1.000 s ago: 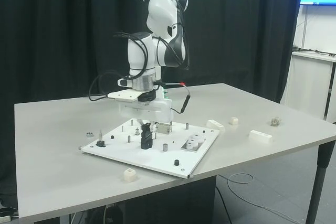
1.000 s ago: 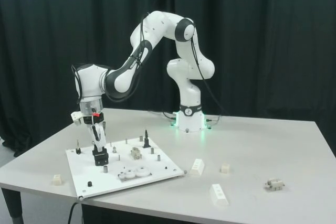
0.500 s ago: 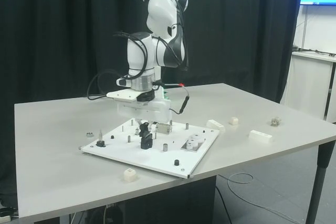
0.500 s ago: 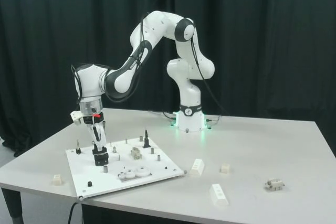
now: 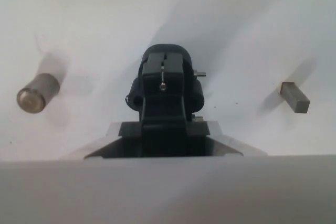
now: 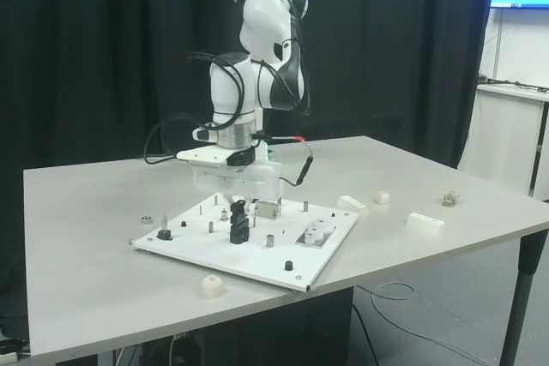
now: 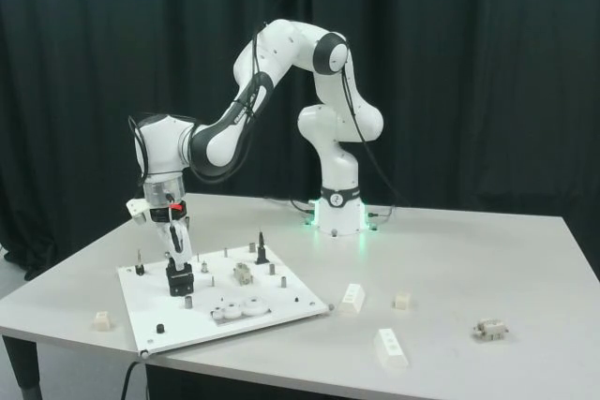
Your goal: Insert D-SUB.
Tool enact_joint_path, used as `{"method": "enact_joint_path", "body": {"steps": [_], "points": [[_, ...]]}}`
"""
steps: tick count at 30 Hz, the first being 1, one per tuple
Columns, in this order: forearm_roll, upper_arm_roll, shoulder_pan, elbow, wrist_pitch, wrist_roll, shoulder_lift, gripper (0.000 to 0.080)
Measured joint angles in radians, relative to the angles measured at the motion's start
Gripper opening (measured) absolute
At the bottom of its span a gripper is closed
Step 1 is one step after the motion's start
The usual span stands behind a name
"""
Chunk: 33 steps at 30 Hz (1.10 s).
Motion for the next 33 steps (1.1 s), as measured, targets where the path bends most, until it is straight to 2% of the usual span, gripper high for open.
{"method": "enact_joint_path", "body": {"steps": [33], "points": [[0.011, -0.003, 0.0, -0.003, 0.013, 0.065, 0.0, 0.0153]]}}
